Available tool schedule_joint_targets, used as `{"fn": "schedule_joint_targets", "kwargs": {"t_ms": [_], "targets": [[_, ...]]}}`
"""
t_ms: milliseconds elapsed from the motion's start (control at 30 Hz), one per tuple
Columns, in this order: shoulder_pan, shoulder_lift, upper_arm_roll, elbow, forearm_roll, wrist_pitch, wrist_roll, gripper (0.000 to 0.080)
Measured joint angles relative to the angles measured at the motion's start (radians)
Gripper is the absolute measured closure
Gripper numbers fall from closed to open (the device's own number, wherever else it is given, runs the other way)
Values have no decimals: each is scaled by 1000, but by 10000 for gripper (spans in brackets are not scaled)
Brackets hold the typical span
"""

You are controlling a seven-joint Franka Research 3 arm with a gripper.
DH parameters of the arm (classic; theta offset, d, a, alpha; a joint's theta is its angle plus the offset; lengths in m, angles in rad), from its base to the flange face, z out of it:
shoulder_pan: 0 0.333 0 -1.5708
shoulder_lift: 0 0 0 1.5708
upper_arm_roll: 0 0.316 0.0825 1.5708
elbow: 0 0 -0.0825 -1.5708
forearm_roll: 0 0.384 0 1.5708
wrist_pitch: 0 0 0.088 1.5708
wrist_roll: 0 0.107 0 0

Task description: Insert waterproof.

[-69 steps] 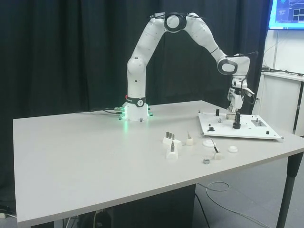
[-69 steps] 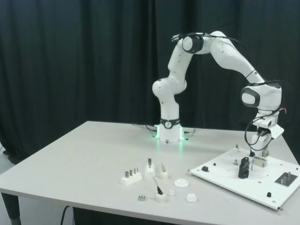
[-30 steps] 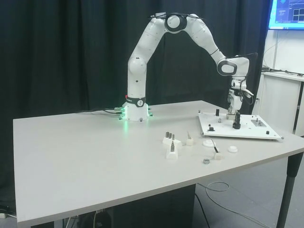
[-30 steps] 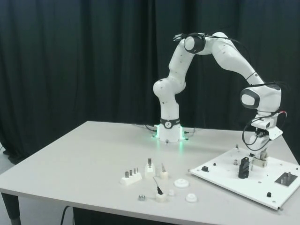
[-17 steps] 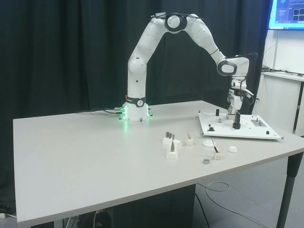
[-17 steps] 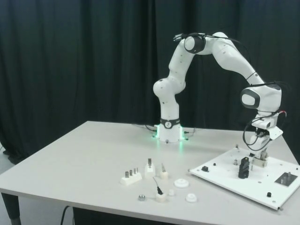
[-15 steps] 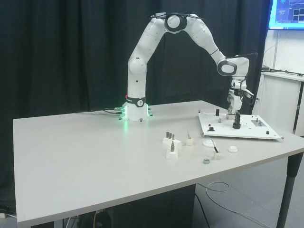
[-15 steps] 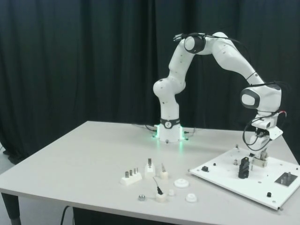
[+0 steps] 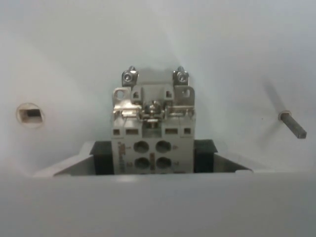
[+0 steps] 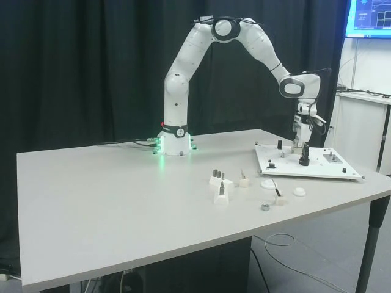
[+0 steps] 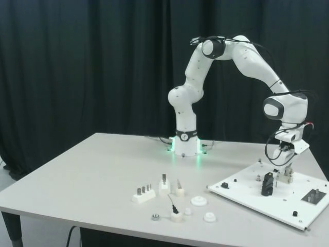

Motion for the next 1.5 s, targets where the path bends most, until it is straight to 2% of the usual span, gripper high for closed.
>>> {"fn": "schedule_joint_targets", "kwargs": {"t_ms": [1367,1500], "targets": [[25,2,-21,-7,0,12,-40,485],[30,2,-25,-9,0,17,-75,472]]}}
